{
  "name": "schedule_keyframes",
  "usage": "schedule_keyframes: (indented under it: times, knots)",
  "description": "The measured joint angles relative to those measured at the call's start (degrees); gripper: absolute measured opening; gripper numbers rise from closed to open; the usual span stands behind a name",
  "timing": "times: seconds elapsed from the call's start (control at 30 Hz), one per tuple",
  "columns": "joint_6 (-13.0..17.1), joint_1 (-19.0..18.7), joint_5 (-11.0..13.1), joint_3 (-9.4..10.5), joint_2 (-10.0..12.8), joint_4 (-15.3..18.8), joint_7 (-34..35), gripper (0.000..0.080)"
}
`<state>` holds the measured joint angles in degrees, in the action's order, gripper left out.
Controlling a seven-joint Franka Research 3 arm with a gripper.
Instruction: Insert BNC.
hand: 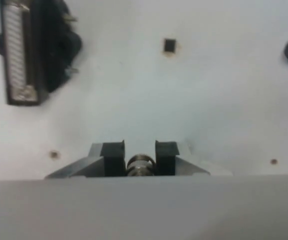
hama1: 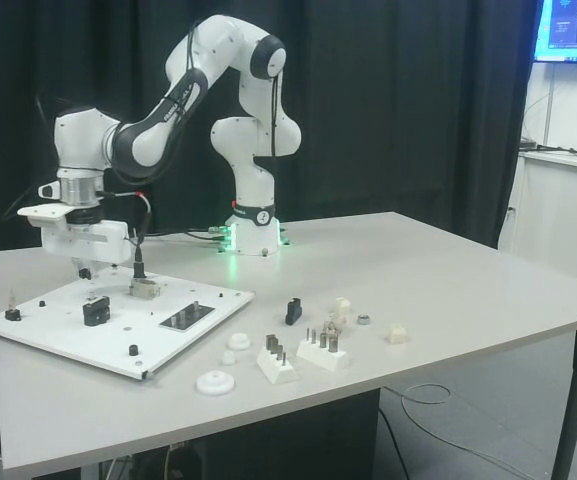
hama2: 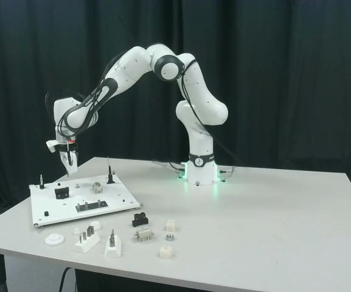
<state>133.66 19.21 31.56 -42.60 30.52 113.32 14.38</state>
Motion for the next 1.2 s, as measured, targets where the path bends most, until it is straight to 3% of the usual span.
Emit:
schedule_keyframes:
  times: [0.73, 1.2]
  knots:
    - [3.3, -0.1, 0.2, -0.38, -0.1, 4.5, 6.0, 0.0125]
    - [7.3, -1.1, 0.3, -0.37, -0.1, 6.8, 6.0, 0.0125]
